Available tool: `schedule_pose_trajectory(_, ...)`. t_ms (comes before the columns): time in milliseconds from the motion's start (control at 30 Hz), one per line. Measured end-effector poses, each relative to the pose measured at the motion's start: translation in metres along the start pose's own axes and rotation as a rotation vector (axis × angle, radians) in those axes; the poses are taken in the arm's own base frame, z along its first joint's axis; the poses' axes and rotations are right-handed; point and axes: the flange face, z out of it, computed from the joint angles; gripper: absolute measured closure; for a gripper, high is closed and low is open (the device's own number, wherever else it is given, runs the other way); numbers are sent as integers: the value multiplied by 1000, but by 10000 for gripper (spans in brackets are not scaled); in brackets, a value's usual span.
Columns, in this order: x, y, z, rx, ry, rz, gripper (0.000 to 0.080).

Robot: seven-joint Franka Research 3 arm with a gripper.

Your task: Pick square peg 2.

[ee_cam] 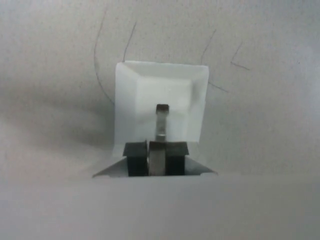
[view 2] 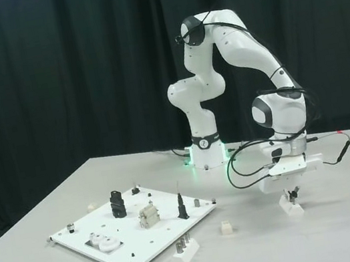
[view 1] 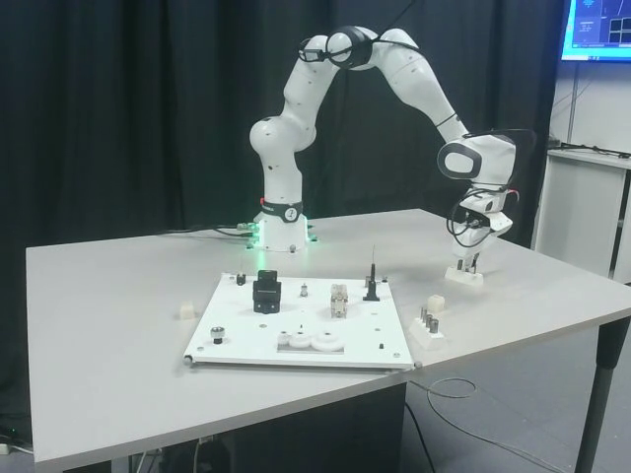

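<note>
Black curtains (view 1: pixel 128 108) behind, hung across the whole back of the room. Grey table (view 1: pixel 108 296) in front, wide, with thin pencil lines (ee_cam: pixel 97 60) drawn on its top. White robot arm (view 1: pixel 296 108) bolted near the far edge, green light at its base (view 1: pixel 281 229), reaching up, over and down toward one end of the table. White board (view 1: pixel 246 335) flat near the front edge, well apart from the arm's wrist, carrying a black block (view 1: pixel 267 293), a black upright post (view 1: pixel 372 286), three white gears (view 1: pixel 310 341) in a row and a few small fittings. Small white stand (view 1: pixel 431 330) just beside the board's corner, with short grey pegs upright in it. Small white cube (view 1: pixel 185 310) on the table at the board's other side.

Gripper (view 1: pixel 473 261) pointing straight down over a white holder (ee_cam: pixel 160 97) set alone on the table. Black fingertips (ee_cam: pixel 135 157) nearly together, closed on a slim grey square peg (ee_cam: pixel 161 122). Peg standing upright in the middle of the holder's recess, its lower end seated there, its upper end caught between the pads. Same holder (view 2: pixel 291 207) low under the wrist in the second room view, resting on the table, peg too small to make out there.
</note>
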Motion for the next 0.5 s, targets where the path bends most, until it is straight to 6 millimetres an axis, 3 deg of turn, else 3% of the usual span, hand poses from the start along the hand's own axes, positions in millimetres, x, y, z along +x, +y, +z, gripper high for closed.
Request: schedule_pose_trajectory(500,1,-2,-4,-7,-4,13,731)
